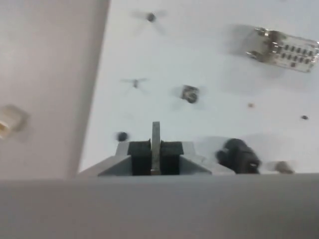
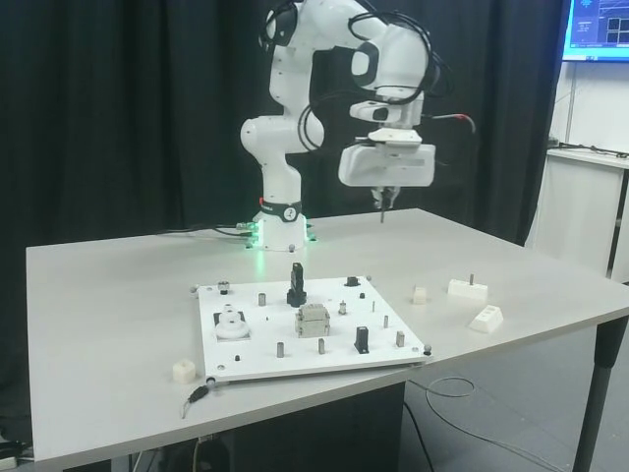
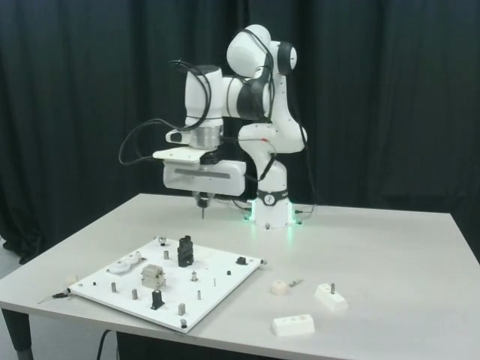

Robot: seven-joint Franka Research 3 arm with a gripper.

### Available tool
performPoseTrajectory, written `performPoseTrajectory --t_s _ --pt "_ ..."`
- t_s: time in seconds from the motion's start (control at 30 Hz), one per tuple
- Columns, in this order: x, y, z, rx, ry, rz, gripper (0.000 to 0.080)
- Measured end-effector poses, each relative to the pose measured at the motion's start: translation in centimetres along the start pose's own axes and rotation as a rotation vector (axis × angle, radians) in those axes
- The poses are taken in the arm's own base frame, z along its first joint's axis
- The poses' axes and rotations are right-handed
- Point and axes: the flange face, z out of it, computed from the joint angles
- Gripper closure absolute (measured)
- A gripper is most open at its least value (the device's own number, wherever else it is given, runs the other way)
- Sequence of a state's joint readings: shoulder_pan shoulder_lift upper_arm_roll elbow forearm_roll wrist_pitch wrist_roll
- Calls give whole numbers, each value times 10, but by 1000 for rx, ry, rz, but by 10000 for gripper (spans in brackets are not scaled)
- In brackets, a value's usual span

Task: Insert square peg 1.

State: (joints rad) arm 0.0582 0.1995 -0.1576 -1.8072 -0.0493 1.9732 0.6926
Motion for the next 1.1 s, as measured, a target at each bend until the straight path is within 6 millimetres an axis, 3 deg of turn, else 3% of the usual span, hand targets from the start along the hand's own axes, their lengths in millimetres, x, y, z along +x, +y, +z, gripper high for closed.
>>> performPoseTrajectory --t_s 0.17,0.33,0.53,1.1 --pt "11 21 6 -10 -11 41 768" --pt "19 41 14 -21 -26 192 768" --pt "23 57 22 -32 -41 110 768" --pt "27 97 40 -35 -49 220 768"
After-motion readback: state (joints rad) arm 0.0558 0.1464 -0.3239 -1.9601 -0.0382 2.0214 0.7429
